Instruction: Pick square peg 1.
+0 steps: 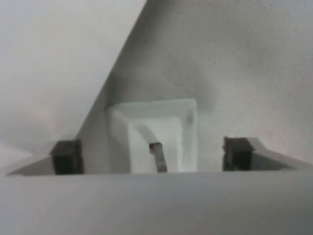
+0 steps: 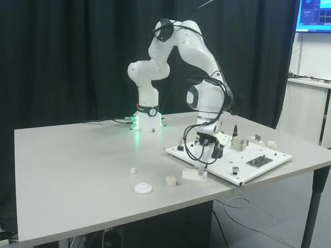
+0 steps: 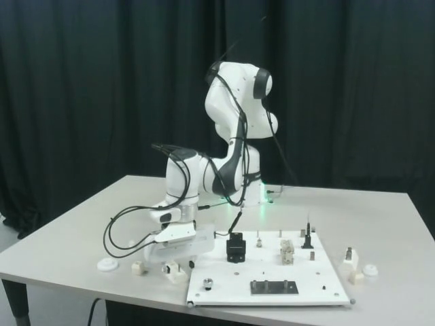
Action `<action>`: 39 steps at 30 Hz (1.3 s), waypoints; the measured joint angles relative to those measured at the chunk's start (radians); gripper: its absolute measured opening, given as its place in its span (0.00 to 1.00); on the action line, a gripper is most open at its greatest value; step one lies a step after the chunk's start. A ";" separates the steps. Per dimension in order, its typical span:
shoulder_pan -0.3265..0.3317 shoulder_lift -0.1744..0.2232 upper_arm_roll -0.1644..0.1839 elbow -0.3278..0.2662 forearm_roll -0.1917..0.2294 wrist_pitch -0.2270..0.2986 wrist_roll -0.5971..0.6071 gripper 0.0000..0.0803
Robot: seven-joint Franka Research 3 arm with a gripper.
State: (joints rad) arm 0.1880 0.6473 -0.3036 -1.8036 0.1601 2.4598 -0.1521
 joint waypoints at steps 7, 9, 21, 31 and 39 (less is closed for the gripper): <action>-0.001 0.000 0.000 0.000 0.000 0.000 0.000 0.68; -0.001 0.000 0.000 0.000 0.000 0.000 0.000 0.68; -0.001 -0.001 0.004 0.000 0.000 0.000 0.001 0.22; -0.001 -0.020 0.004 0.000 0.001 -0.023 0.025 0.04; -0.001 -0.058 0.004 0.000 0.001 -0.077 0.037 0.04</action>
State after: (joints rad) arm 0.1868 0.5897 -0.3000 -1.8034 0.1613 2.3824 -0.1148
